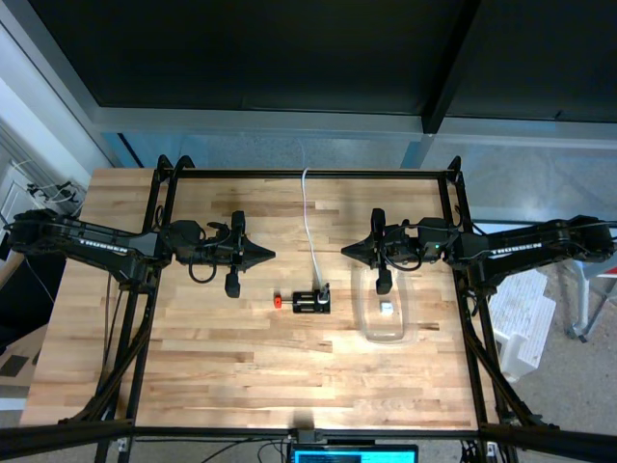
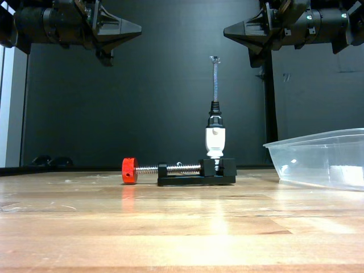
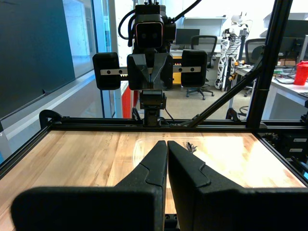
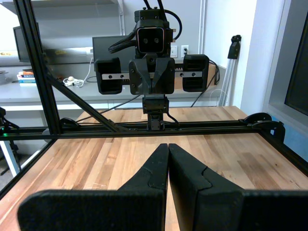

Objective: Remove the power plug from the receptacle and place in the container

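Observation:
The receptacle (image 1: 310, 303) is a small black block with a red knob (image 1: 278, 301), lying mid-table; its white face (image 2: 215, 140) stands upright. A small black piece on top of that face looks like the power plug (image 2: 214, 119), seated in it, with the white cord (image 1: 309, 217) running off toward the far edge. The clear container (image 1: 368, 307) lies just right of the block. My left gripper (image 1: 273, 255) hovers shut, high and back-left of the receptacle. My right gripper (image 1: 344, 253) hovers shut, back-right of it, over the container's far end. Both hold nothing.
A small white cube (image 1: 386, 308) lies inside the container. A black frame rail (image 1: 308, 175) borders the board at the far side. In each wrist view the opposite arm faces me: right arm (image 3: 150, 57), left arm (image 4: 153, 57).

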